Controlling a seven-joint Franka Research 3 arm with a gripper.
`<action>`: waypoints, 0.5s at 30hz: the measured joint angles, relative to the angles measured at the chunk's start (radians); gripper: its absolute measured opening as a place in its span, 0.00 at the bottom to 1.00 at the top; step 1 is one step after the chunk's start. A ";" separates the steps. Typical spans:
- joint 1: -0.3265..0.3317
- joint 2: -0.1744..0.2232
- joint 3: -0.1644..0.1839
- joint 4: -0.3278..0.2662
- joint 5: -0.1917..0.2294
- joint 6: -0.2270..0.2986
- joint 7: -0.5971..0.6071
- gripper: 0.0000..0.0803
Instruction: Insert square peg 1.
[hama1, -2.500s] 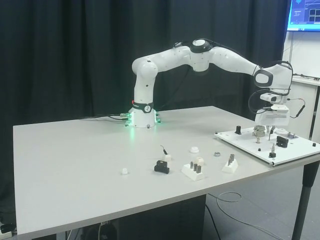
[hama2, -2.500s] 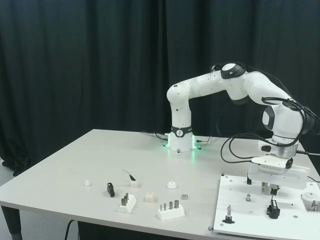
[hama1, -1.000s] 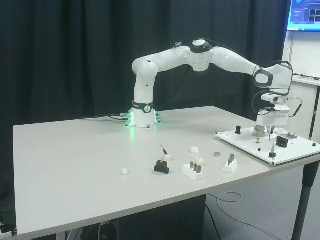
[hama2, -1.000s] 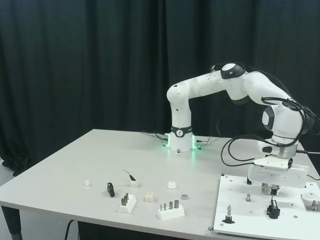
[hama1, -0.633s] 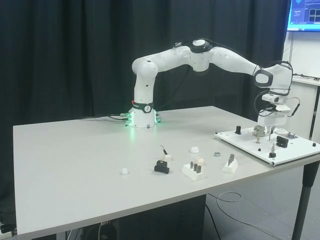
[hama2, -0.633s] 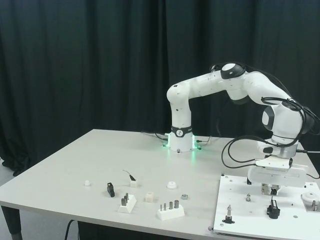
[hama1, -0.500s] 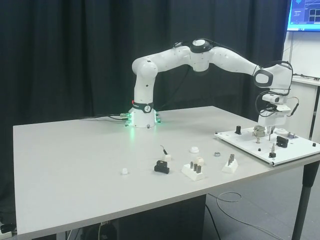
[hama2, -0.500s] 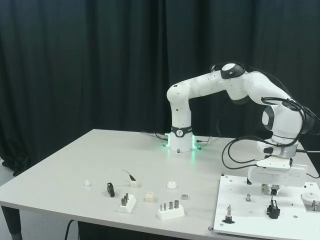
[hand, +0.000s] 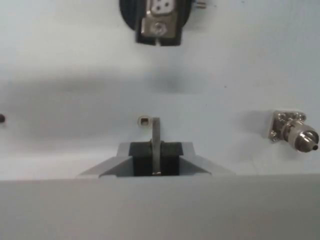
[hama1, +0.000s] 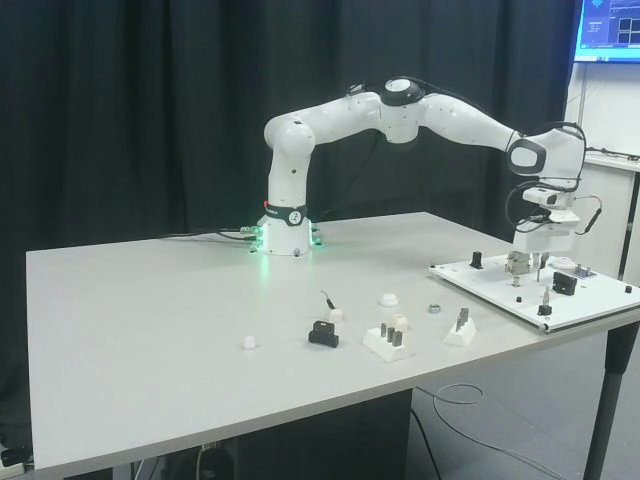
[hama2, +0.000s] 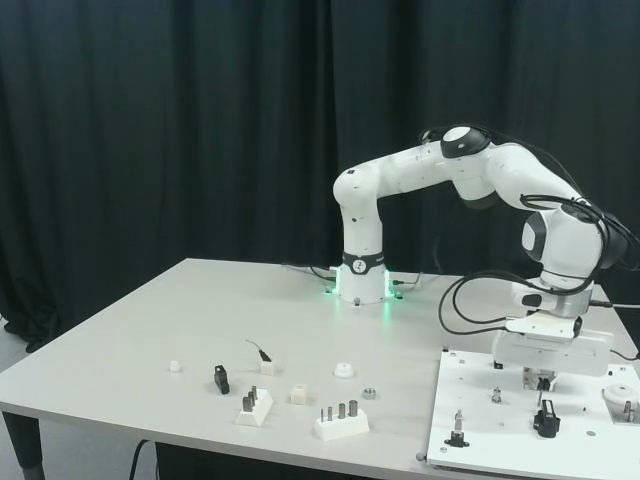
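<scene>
In the wrist view a thin grey square peg (hand: 156, 142) stands upright between my fingers, and my gripper (hand: 156, 169) is shut on it. Its tip hangs just beside a small square hole (hand: 144, 120) in the white board (hand: 75, 100). In the room views my gripper (hama1: 528, 262) (hama2: 541, 385) hovers low over the white board (hama1: 590, 300) (hama2: 500, 440) at the table's right end. The peg (hama2: 540, 397) pokes down below the hand.
On the board sit a black-mounted socket connector (hand: 159, 22), a metal screw connector (hand: 293, 133) and small black fixtures (hama1: 563, 284) (hama2: 545, 422). On the table lie white peg holders (hama1: 386, 340) (hama1: 460, 330) (hama2: 341, 420) (hama2: 252, 408), a black clip (hama1: 322, 333) and small white parts. The green-lit arm base (hama1: 285, 235) stands behind.
The hand has risen slightly above the board and shifted a little sideways. The peg has stayed in its grip.
</scene>
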 joint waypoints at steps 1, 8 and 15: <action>-0.001 0.000 0.000 0.000 0.000 0.000 0.004 0.04; -0.005 0.000 0.000 0.000 0.005 0.000 0.025 0.04; -0.005 -0.001 0.001 0.001 0.014 -0.001 0.031 0.04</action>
